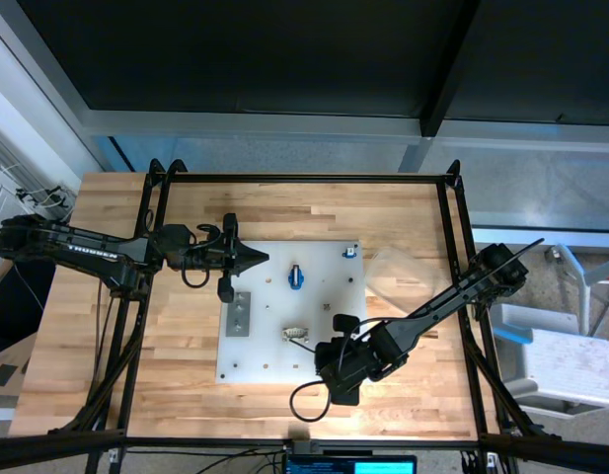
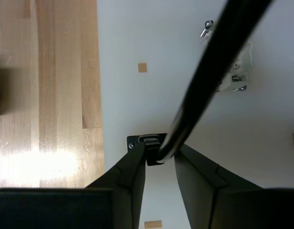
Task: Remove the USB connector from the USB hub and place in the container
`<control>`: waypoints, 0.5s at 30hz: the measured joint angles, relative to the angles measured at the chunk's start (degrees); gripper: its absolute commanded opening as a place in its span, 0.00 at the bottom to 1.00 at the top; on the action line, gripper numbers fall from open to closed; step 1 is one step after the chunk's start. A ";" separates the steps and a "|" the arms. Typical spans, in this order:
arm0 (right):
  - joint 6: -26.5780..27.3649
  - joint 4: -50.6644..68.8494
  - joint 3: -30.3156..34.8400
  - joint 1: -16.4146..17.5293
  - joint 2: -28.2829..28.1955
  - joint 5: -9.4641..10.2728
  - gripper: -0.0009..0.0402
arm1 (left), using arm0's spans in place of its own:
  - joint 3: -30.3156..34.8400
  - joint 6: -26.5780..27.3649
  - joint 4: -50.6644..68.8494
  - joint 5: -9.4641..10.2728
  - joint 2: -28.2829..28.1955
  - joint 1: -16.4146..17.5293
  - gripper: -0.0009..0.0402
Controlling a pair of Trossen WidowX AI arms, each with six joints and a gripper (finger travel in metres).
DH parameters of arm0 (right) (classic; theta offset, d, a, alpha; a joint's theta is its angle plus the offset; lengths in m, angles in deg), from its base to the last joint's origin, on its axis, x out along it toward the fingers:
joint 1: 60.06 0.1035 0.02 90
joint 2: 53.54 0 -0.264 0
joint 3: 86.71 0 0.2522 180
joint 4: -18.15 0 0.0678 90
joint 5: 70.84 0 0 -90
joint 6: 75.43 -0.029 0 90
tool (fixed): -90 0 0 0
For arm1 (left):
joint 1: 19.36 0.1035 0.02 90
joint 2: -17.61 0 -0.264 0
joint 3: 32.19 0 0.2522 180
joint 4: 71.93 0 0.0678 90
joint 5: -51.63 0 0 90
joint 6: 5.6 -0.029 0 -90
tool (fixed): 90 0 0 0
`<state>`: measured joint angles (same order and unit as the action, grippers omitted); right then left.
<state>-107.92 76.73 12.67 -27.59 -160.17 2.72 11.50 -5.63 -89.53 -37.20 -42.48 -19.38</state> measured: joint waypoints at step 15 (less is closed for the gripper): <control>0.00 -0.04 0.00 0.04 0.00 0.15 0.02 | 0.00 0.02 0.00 0.00 0.00 0.00 0.02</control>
<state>-107.92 76.69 12.67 -27.55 -160.17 2.87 11.50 -5.61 -89.53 -37.20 -42.48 -19.38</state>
